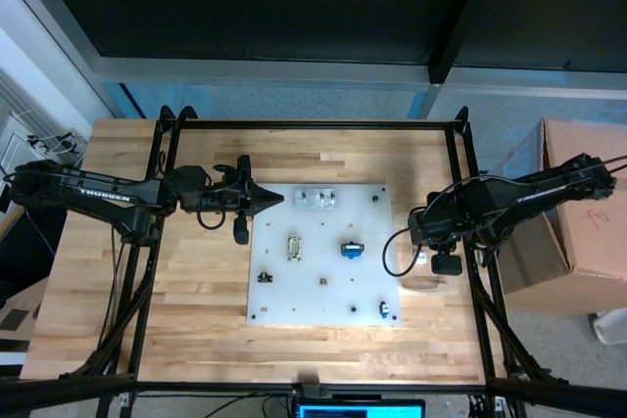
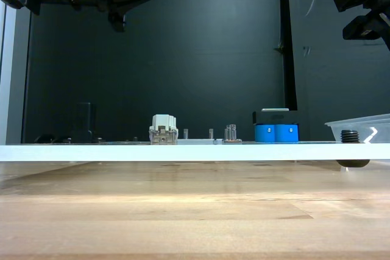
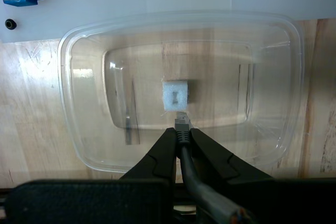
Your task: Pick the RJ45 connector and install on the taskboard
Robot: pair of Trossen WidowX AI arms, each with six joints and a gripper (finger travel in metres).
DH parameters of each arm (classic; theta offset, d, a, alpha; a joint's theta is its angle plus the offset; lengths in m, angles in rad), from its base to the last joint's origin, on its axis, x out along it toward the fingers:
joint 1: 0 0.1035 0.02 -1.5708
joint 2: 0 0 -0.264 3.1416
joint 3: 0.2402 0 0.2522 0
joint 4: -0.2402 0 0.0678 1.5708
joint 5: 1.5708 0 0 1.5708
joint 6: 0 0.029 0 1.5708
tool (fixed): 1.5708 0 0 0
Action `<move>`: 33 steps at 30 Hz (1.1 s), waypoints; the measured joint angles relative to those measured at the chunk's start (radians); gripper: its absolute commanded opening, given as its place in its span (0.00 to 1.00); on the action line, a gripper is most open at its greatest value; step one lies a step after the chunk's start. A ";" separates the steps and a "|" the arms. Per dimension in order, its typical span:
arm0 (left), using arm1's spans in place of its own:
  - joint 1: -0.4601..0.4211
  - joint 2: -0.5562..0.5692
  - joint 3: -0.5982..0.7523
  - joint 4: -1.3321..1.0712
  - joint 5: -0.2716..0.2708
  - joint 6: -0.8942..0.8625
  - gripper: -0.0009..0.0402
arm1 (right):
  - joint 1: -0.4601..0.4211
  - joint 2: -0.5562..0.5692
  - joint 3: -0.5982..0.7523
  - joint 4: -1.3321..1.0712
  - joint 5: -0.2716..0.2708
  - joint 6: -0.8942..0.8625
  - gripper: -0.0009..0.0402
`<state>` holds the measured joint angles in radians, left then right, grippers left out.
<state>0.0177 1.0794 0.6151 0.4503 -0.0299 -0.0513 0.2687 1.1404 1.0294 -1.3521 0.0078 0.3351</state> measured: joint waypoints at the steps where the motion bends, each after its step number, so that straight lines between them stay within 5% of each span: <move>1: 0.000 0.000 0.000 0.000 0.000 0.000 0.02 | 0.000 0.001 0.000 0.002 0.000 0.000 0.02; 22: 0.000 0.000 0.000 0.000 0.000 0.000 0.02 | 0.015 0.263 0.146 0.122 0.000 0.000 0.03; 33: 0.000 0.000 0.000 0.000 0.000 0.000 0.02 | 0.027 0.483 0.322 0.172 0.001 0.009 0.45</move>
<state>0.0177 1.0798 0.6151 0.4503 -0.0303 -0.0513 0.2955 1.6230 1.3514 -1.1805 0.0086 0.3443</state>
